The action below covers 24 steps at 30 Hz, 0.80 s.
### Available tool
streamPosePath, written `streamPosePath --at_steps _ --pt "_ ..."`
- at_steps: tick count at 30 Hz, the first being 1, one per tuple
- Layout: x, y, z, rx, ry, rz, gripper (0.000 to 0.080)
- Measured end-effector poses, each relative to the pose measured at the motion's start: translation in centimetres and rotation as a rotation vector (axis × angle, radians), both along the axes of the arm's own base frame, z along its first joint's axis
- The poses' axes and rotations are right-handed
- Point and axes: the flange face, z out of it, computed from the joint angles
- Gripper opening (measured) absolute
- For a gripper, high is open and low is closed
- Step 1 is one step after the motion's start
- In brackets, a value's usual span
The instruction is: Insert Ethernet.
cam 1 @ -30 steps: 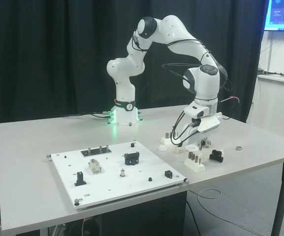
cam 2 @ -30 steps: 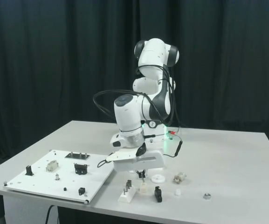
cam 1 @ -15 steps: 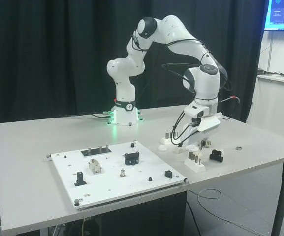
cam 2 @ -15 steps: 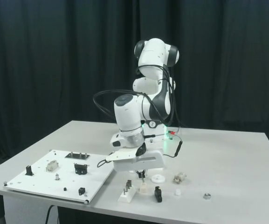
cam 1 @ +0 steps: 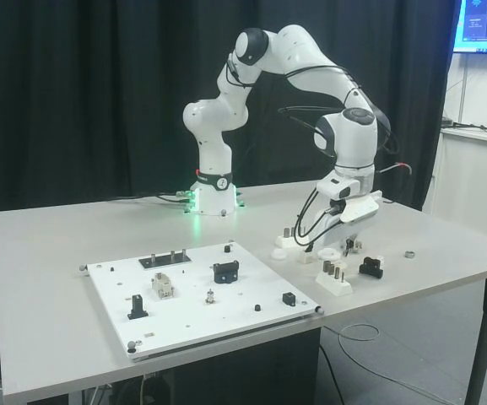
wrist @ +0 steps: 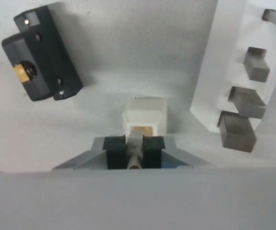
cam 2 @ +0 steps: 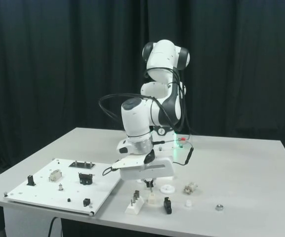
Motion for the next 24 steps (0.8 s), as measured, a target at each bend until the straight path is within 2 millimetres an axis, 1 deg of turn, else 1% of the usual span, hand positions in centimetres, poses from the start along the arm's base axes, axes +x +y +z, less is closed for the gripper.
streamPosePath --at_steps 5,9,24 --pt "0.1 -0.3 0.5 -0.014 -0.012 0.006 0.0070" --pt "0.3 -1.1 1.1 -0.030 -0.024 -0.013 0.0070" --pt "1.2 -5.2 4.3 -0.125 -0.106 -0.080 0.0070"
